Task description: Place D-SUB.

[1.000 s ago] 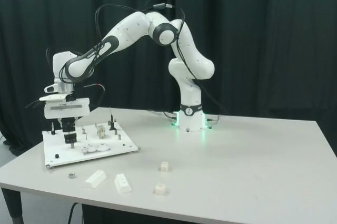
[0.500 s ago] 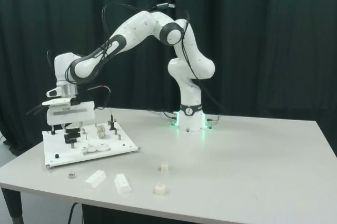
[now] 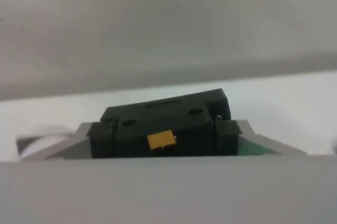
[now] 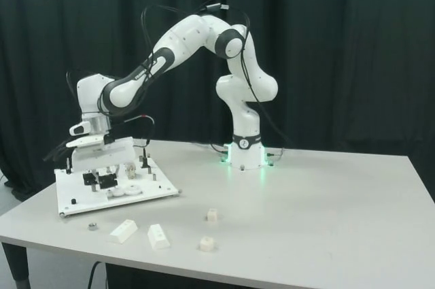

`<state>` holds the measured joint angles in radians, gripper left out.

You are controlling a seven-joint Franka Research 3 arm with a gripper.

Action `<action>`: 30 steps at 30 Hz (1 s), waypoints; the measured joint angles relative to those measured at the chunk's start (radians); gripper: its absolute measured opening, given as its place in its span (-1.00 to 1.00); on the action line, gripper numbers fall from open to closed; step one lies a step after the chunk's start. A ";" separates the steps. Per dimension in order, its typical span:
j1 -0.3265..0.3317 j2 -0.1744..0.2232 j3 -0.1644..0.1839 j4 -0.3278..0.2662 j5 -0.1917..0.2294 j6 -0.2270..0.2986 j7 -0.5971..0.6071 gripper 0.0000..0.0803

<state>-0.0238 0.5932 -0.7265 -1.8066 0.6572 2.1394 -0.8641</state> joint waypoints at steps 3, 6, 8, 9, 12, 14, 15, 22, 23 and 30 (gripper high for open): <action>0.018 0.000 0.001 -0.012 0.000 0.003 0.000 -0.03; 0.035 0.000 0.001 -0.026 0.000 0.013 0.000 -0.03; 0.046 0.000 0.003 -0.036 0.001 0.020 0.000 -0.03; 0.051 0.000 0.004 -0.041 0.002 0.025 0.000 -0.03; 0.065 0.000 0.007 -0.056 0.011 0.039 0.000 -0.03; 0.073 0.000 0.010 -0.067 0.019 0.050 0.000 -0.03; 0.077 0.000 0.011 -0.071 0.022 0.055 0.000 -0.03; 0.101 0.000 0.018 -0.105 0.042 0.099 0.003 -0.03; 0.103 0.000 0.018 -0.108 0.044 0.105 0.006 -0.03; 0.116 0.000 0.022 -0.128 0.046 0.137 0.063 -0.03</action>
<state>0.0921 0.5931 -0.7042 -1.9342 0.7037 2.2763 -0.8011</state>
